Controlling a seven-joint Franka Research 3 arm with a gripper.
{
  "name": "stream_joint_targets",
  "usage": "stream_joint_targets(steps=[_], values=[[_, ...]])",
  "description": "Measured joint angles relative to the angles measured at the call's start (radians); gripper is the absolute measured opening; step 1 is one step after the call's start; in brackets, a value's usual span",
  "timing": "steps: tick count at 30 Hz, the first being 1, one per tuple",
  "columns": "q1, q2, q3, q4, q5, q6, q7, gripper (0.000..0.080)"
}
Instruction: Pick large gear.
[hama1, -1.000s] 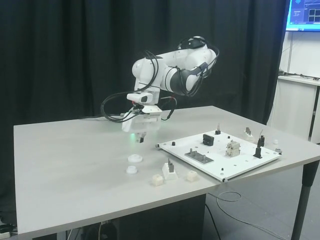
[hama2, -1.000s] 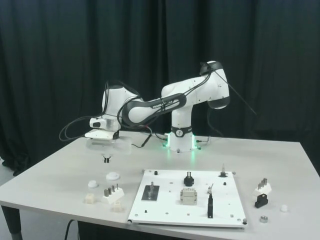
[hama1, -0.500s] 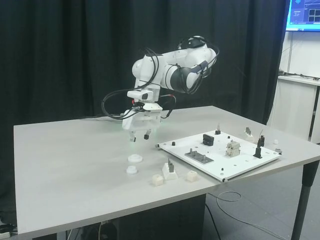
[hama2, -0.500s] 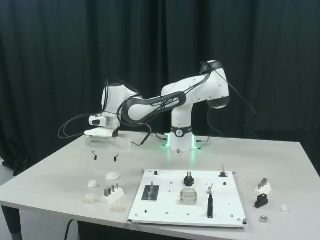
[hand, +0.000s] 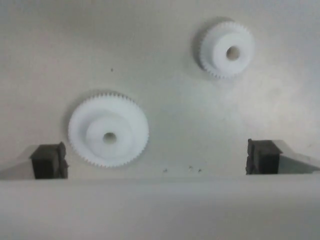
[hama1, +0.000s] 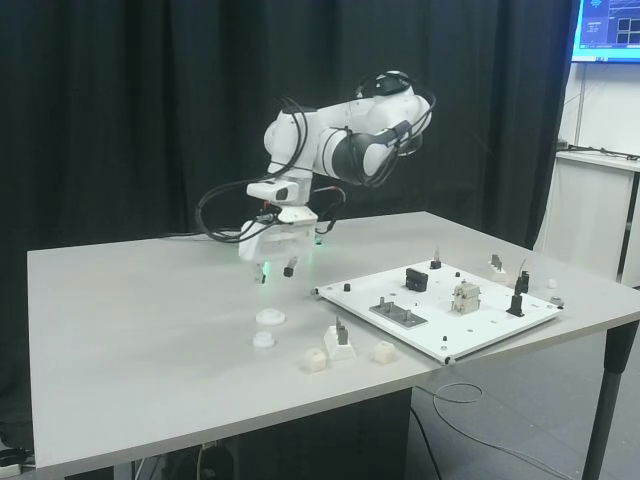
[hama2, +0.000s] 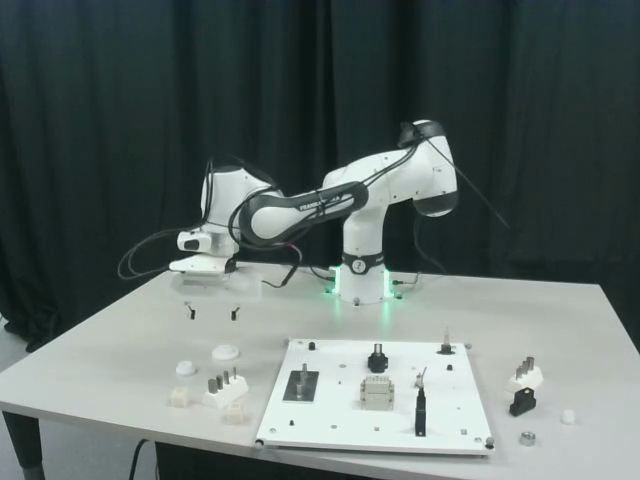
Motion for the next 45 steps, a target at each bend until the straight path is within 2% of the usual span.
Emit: stream_joint_targets(steps=[8,19,28,45], values=[[-0.004,0.000,0.006,-0.031,0.020,-0.032,-0.018,0.0800],[-0.008,-0.016,0.043,-0.063,0.086,-0.035,-0.063,0.0800],[-0.013,-0.026,0.077,-0.064,0.098,-0.004,-0.063,0.0800],[-0.025,-0.046,0.123,-0.064,0.136,0.018,-0.063,0.0800]])
